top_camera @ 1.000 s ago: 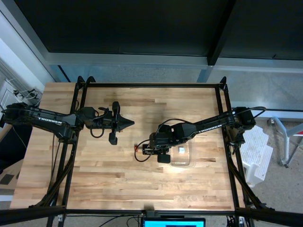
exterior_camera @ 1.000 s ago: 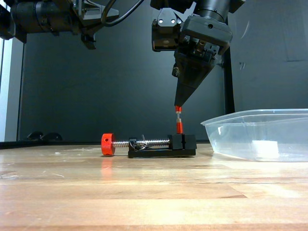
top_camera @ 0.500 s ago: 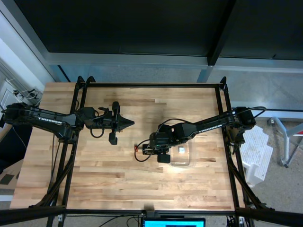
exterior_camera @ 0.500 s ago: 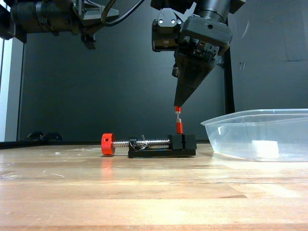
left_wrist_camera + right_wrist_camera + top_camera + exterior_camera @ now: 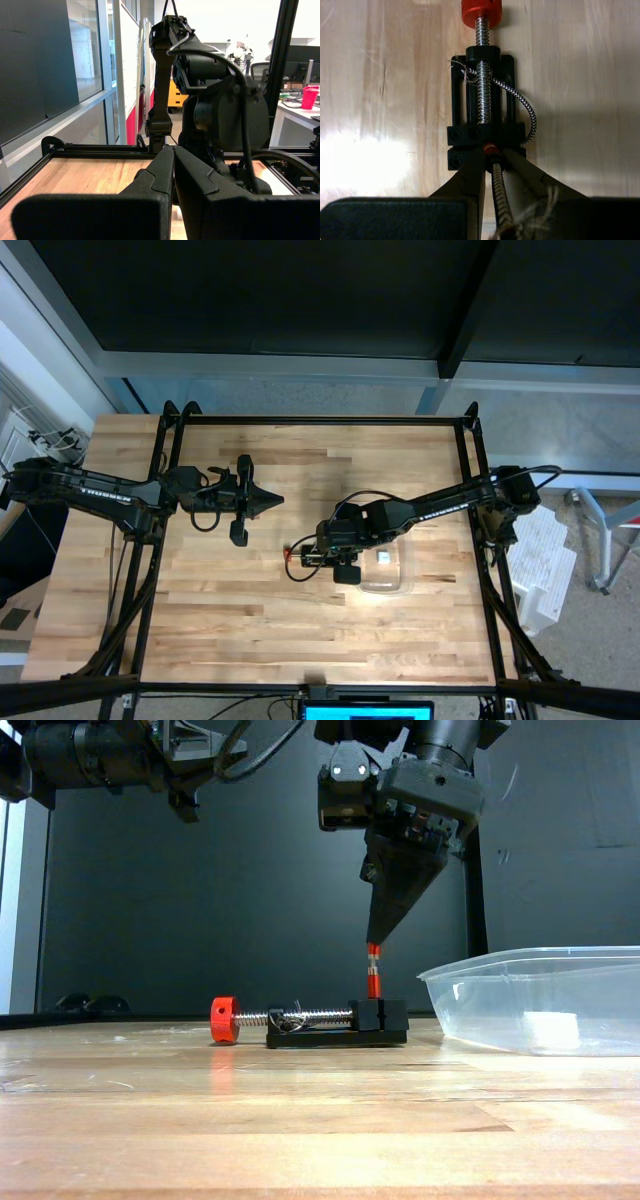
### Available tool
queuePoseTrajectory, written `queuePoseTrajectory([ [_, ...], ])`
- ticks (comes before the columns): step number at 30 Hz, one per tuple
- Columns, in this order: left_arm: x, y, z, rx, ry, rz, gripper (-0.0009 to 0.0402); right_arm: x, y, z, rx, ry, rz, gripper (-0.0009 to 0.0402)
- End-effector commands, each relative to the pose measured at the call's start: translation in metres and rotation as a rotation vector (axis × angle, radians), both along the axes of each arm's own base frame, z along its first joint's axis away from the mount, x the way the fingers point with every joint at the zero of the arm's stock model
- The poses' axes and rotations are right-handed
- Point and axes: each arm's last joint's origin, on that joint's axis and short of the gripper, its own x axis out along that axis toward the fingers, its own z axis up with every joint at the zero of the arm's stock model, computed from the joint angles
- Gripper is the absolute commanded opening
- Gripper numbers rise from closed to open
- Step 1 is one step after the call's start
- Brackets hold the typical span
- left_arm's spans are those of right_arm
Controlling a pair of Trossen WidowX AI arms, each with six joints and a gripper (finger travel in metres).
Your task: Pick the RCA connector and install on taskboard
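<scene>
We hold the RCA connector upright, pinched narrowly in the right gripper. Its lower end meets the taskboard directly below the tips. We judge it light, rigid and slippery, so we grip the barrel, never the braided cable. The left gripper hangs closed, well apart.

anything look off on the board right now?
Braided cable bows off the taskboard's side, with frayed strands at its end. The right gripper holds the RCA connector upright on the board; the left gripper hangs shut over the table's left.

Black taskboard, red knob
</scene>
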Motion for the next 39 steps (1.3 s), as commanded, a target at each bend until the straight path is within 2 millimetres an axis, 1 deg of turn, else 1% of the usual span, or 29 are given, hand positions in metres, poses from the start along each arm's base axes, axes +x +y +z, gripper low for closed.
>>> queuePoseTrajectory([
  [1,0.000,0.000,0.000,0.000,0.000,0.000,0.0000,0.000,0.000,0.000,0.000,0.003,0.000,0.0002],
  [15,0.000,0.000,0.000,0.000,0.000,0.000,0.0000,0.001,0.000,-0.003,0.003,-0.014,-0.001,0.0002],
  [25,0.000,0.000,0.000,0.000,0.000,0.000,0.0000,-0.001,0.000,-0.011,0.002,-0.012,0.000,0.0002],
  [31,0.000,0.000,0.000,0.000,0.000,0.000,0.0000,0.003,0.000,-0.021,-0.001,0.005,0.003,0.0002],
  [39,0.000,0.000,0.000,0.000,0.000,0.000,0.0000,0.002,0.000,-0.020,-0.001,0.007,0.002,0.0002],
])
